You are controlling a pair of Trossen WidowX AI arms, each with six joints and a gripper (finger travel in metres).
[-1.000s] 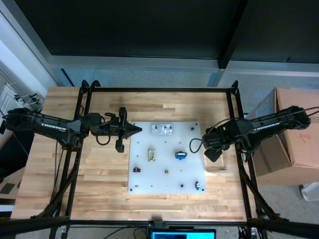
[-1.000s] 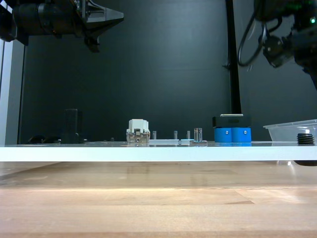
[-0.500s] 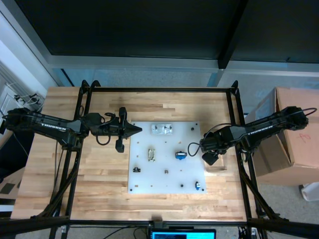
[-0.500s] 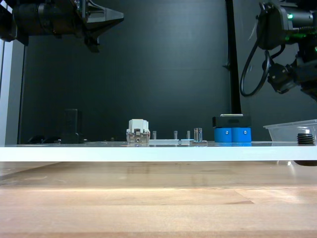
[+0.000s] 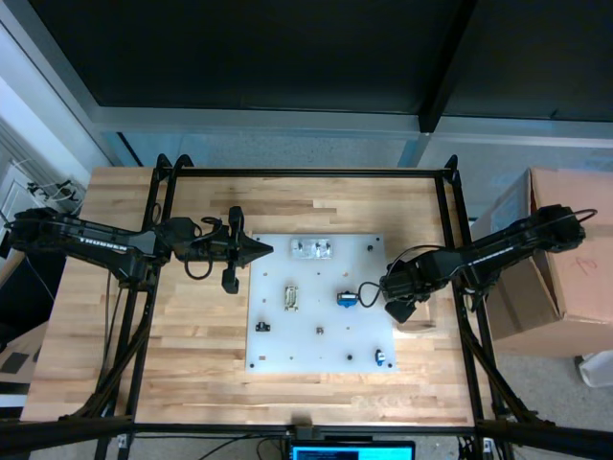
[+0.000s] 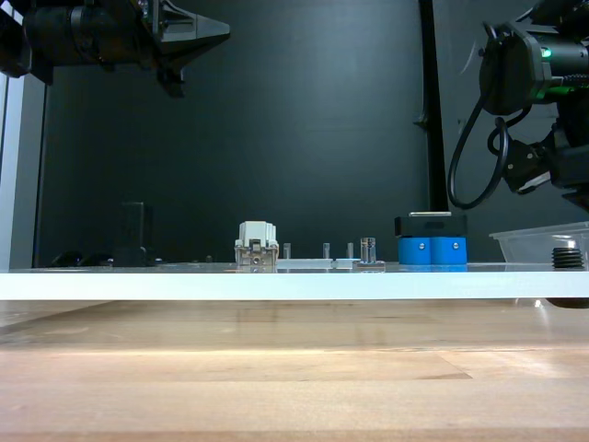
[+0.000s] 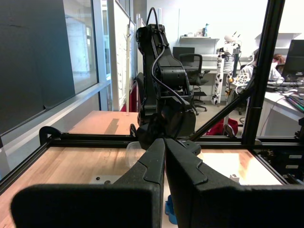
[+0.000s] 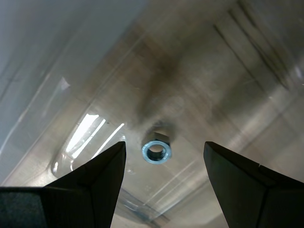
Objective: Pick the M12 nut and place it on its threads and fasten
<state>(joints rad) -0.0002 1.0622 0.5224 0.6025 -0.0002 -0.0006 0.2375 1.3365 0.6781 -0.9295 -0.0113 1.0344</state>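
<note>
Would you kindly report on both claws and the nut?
Left claw shut, high at board's left edge. Right claw open above clear tray. Nut free in tray; stud bare. Nothing between claw and nut.

Even overhead light on the pale bench (image 5: 192, 326), low view dim, left end effector (image 6: 221, 35) silhouetted on black, clear tray (image 8: 213, 57) blurred, streaked with glare beyond the dark right end effector (image 8: 165, 142)

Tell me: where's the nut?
Right wrist view: the nut lies free in the clear tray right of the board, below the right gripper; left gripper hangs opposite.
</note>
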